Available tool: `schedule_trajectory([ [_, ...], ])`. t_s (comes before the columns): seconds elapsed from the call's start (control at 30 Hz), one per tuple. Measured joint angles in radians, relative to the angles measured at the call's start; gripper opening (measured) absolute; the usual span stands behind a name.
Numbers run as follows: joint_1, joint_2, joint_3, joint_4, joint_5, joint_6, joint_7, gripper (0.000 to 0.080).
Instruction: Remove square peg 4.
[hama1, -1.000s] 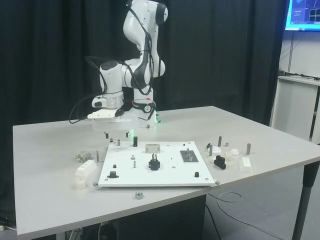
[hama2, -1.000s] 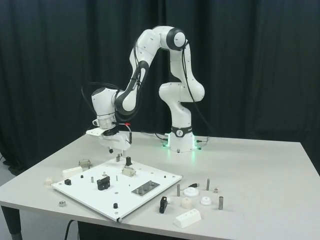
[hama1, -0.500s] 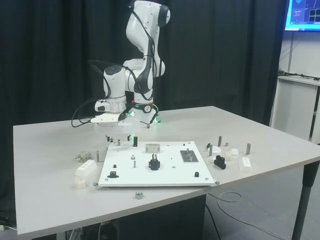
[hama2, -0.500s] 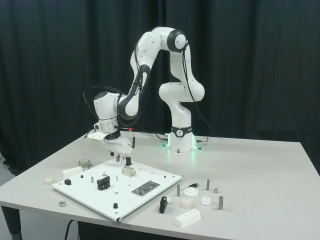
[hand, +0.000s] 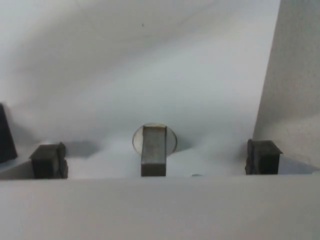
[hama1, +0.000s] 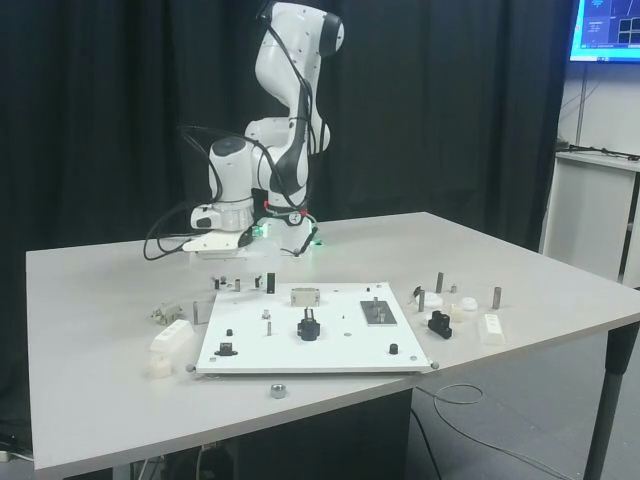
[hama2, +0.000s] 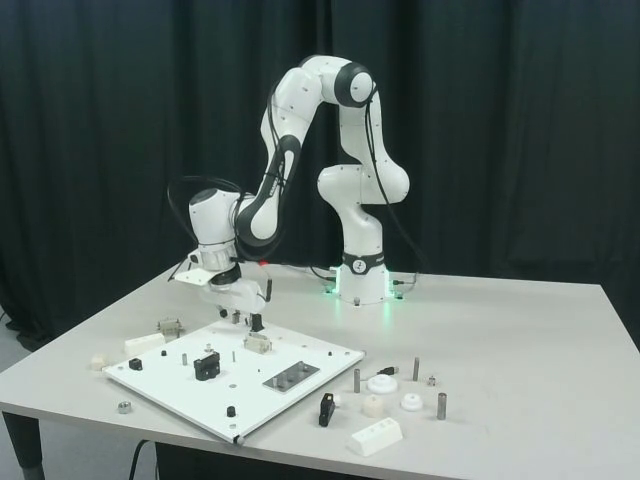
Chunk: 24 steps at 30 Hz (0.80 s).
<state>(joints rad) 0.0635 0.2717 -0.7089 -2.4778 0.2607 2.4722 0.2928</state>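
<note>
One white robot arm (hama2: 300, 150) stands on one grey worktop (hama2: 520, 340) and bends down over the far corner of one white board (hama1: 330, 335). Its pincer (hand: 154, 159) is low over that corner. In the wrist view, two dark fingers (hand: 48, 161) stand wide apart, so the pincer is open and holds nothing. Between the two fingers stands one square peg (hand: 153, 151), upright in a round hole in the board. Neither finger touches the peg. In the first room view, the peg (hama1: 237, 284) is a small dark post at the board's far corner, and one black peg (hama1: 270, 282) stands just beside it. Near the front of the board sit one black clamp (hama1: 308, 327) and one grey plate (hama1: 377, 312). Off the board on one side lies one white block (hama1: 171, 340). On the other side are three grey posts, one of them (hama1: 497, 297) near another white block (hama1: 493, 328). One small nut (hama1: 278, 391) lies on the worktop in front of the board.
</note>
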Motion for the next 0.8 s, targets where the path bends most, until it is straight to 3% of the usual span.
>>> schedule_trajectory([
  [0.8,0.002,0.001,0.003,0.004,0.013,0.011,-0.016,0.0800],
])
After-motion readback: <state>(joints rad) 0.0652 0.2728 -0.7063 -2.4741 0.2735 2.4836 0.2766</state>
